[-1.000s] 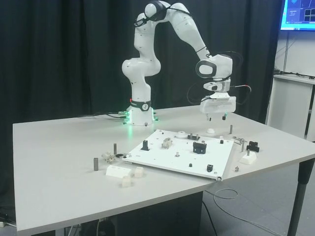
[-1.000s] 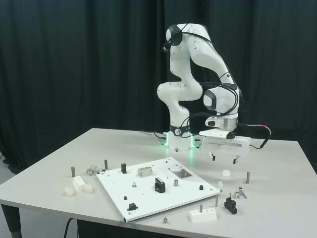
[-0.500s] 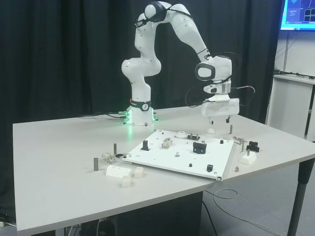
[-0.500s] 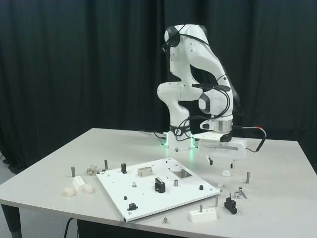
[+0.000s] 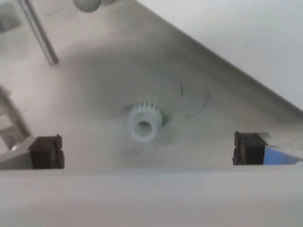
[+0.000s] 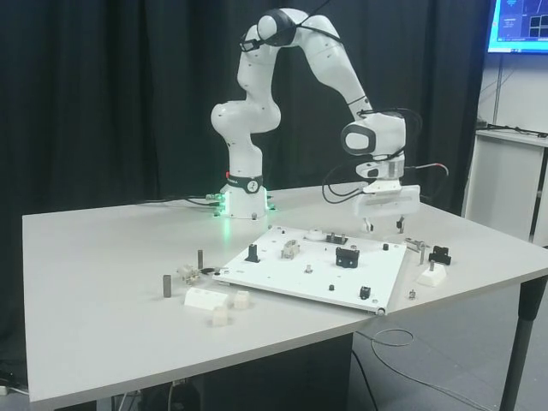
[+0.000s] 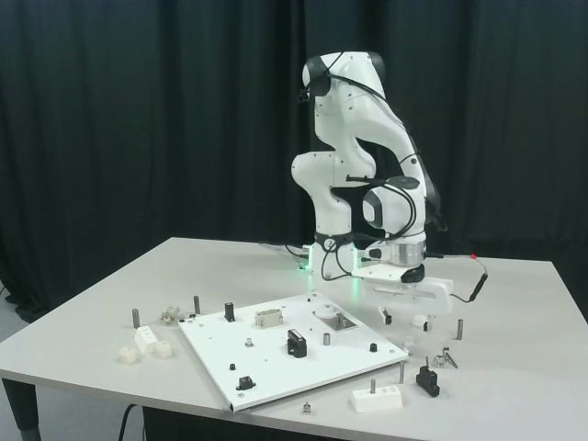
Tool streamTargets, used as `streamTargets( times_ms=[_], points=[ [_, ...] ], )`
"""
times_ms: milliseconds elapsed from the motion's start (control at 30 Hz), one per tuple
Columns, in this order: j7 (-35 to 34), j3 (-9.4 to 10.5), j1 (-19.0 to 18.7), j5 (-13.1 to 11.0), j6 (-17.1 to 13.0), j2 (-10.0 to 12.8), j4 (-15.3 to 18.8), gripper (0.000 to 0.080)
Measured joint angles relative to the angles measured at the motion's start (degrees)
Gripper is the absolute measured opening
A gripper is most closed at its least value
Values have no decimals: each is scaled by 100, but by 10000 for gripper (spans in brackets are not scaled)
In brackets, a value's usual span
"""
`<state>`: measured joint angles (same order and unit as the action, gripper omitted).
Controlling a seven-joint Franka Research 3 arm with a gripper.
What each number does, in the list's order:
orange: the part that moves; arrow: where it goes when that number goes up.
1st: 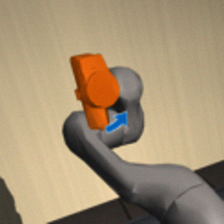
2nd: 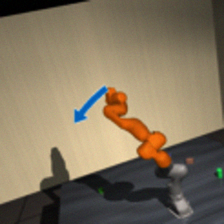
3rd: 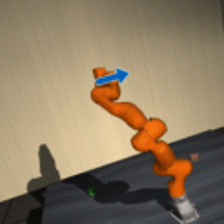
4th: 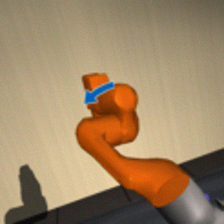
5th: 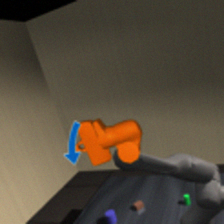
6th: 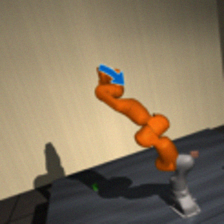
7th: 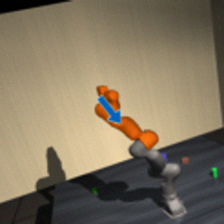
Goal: Pick small gear.
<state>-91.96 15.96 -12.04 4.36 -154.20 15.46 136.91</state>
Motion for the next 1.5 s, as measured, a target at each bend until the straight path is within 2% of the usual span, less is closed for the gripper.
streamTargets(
  times_ms=[233, 867, 1300, 1500],
  points=[
    [-8, -75, -3, 93, 51, 163, -104, 800],
    [-192, -115, -130, 101, 85, 276, -145, 800],
    [-347, -135, -185, 406, 152, 496, -323, 800],
    [-348, -135, -192, 465, 175, 591, -400, 800]
  ],
)
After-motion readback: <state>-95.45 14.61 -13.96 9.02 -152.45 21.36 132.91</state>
